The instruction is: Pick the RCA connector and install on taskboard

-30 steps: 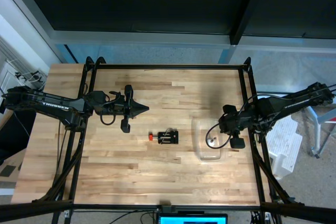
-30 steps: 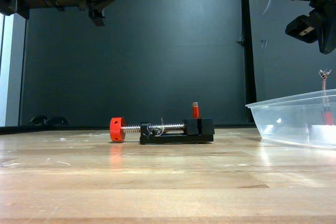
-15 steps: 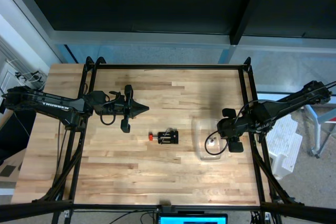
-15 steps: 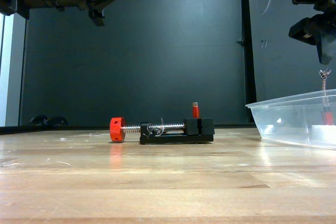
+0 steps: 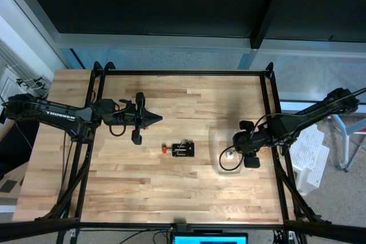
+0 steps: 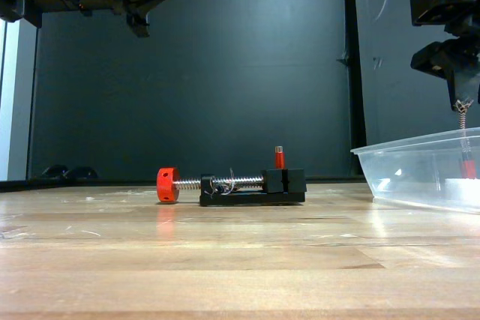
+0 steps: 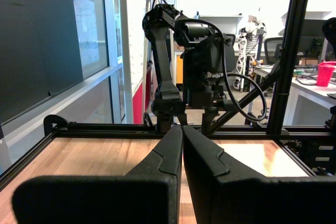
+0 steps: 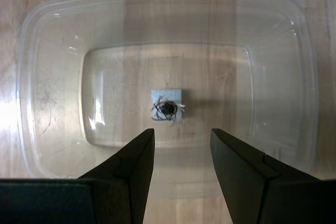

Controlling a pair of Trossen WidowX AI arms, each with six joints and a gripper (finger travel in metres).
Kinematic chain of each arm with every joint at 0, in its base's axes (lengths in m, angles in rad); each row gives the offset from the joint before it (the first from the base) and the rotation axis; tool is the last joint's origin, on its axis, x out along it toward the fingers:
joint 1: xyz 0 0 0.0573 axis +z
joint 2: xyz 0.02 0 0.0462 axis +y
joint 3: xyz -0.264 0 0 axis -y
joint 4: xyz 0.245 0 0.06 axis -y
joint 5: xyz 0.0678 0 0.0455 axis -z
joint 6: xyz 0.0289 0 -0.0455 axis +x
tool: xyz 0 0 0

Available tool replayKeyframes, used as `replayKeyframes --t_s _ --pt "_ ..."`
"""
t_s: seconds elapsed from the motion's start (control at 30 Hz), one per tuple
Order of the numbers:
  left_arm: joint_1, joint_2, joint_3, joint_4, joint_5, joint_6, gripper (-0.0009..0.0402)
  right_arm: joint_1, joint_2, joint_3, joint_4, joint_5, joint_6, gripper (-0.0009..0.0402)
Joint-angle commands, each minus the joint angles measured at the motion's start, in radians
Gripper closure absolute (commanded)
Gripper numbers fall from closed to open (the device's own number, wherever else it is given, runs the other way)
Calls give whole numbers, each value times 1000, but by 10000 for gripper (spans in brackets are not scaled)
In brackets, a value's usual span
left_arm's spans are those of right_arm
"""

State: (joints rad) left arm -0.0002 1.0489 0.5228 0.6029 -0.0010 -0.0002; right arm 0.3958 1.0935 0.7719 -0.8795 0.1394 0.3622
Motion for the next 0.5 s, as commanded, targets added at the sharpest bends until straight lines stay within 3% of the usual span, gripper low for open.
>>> replayKeyframes --t_s 0.03,0.5 --pt "0 0 0 0 0 0 393 4 11 -21 38 0 3 247" --pt "0 0 0 0 0 0 393 13 62 -82 152 0 22 246"
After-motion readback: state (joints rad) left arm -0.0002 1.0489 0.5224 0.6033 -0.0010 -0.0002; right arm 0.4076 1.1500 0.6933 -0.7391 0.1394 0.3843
